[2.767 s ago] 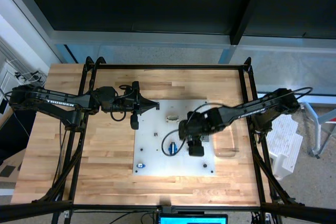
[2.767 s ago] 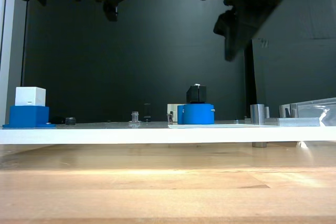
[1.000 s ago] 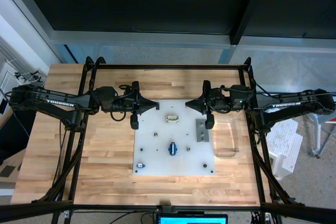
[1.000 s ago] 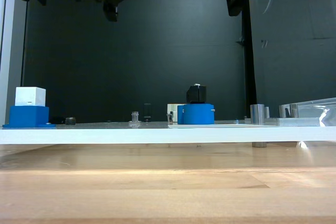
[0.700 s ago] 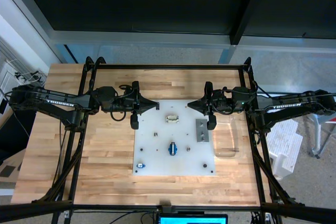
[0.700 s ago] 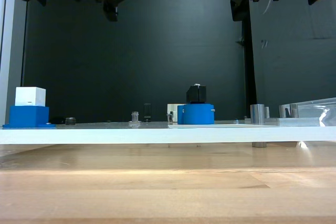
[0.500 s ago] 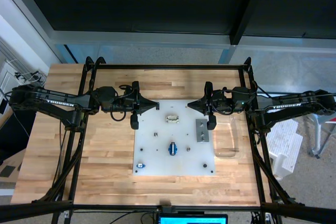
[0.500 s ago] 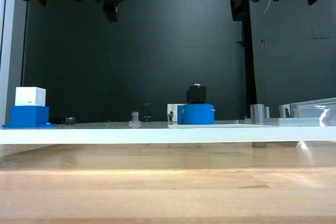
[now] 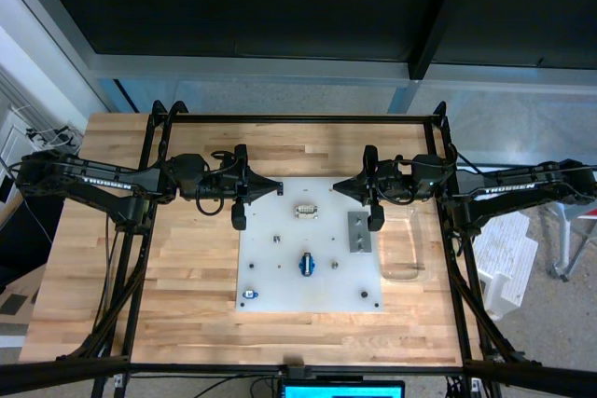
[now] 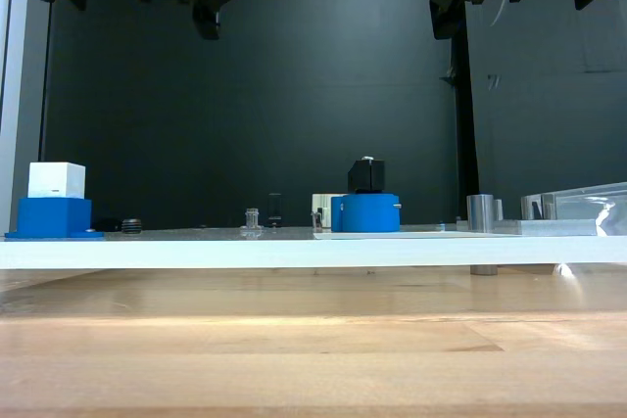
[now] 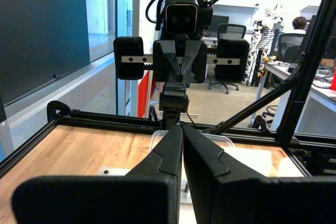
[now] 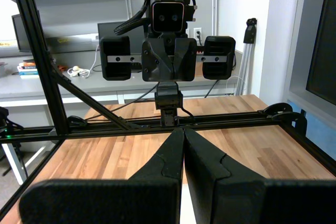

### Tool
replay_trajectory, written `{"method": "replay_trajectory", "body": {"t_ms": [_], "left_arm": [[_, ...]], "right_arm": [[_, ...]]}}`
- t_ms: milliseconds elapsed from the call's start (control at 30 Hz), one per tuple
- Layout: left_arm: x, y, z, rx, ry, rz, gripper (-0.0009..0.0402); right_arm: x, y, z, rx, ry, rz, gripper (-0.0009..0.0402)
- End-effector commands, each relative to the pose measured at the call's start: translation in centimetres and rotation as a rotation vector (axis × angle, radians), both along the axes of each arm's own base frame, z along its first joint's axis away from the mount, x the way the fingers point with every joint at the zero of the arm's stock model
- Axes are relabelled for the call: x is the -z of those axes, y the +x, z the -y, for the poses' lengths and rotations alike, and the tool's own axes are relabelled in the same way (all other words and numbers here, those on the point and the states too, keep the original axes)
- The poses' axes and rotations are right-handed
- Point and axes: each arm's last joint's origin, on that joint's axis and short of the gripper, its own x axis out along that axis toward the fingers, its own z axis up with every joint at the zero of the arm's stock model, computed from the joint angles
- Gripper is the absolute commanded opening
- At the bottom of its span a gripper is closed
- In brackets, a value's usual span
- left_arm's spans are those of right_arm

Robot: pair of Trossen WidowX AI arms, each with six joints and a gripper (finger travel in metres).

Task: Pick the 16mm cylinder and install on the taskboard

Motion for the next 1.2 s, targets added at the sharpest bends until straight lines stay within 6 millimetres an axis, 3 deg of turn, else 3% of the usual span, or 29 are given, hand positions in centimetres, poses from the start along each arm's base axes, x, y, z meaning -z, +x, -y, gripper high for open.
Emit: {"method": "replay_trajectory", "body": {"t_ms": [33, 1200], "left_arm": [[0.01, 0.01, 0.00, 0.000, 0.000, -0.001, 0.0000], [0.01, 0.01, 0.00, 0.000, 0.000, 0.000, 0.0000]], "right_arm": [[-0.02, 0.02, -0.01, 0.000, -0.008, 0.001, 0.0000], [0.34, 0.02, -0.01, 0.000, -0.007, -0.037, 0.0000]]}}
